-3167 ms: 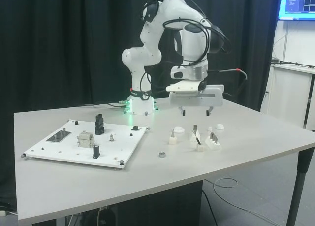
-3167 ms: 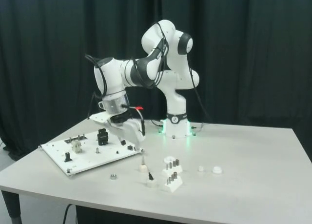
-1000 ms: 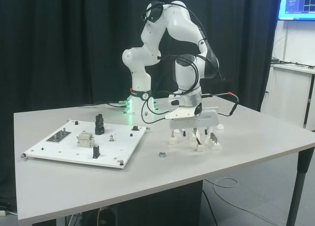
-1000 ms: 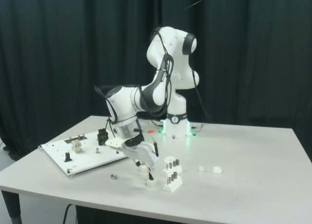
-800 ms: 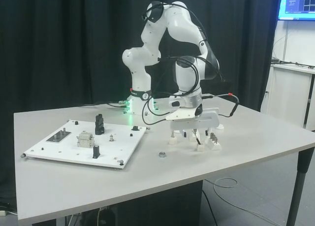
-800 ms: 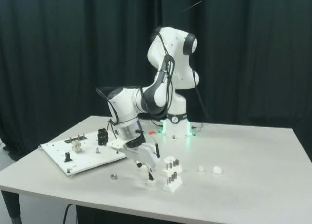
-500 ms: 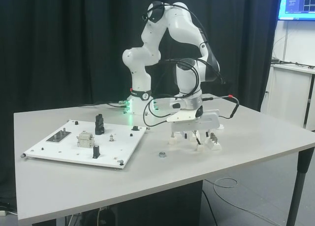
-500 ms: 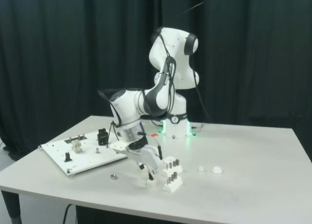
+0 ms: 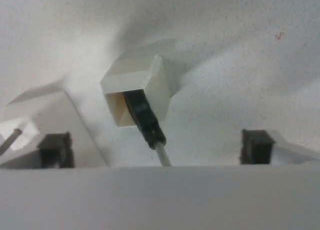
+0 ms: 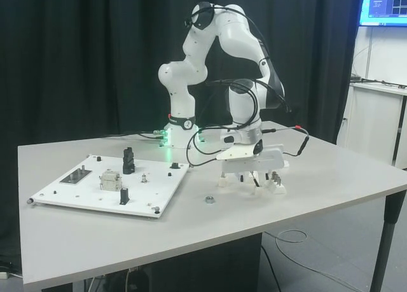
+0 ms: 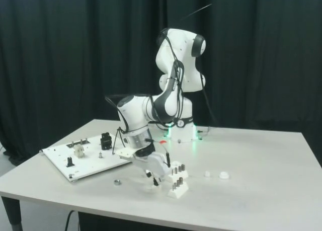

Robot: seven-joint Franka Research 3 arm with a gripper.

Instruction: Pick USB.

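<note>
USB plug (image 9: 144,118) stands upright in its white holder (image 9: 135,87), presenting itself for grasping; the claw (image 9: 155,150) straddles it, spread wide, gripping nothing.

USB (image 9: 145,121) tip hidden inside white holder (image 9: 137,89); wrist housing cuts off its lower end.

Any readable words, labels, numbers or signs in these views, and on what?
None can be read.
Wall screen: it shows marks, too small to read.
White board, white holder and USB plug: no lettering visible.
</note>
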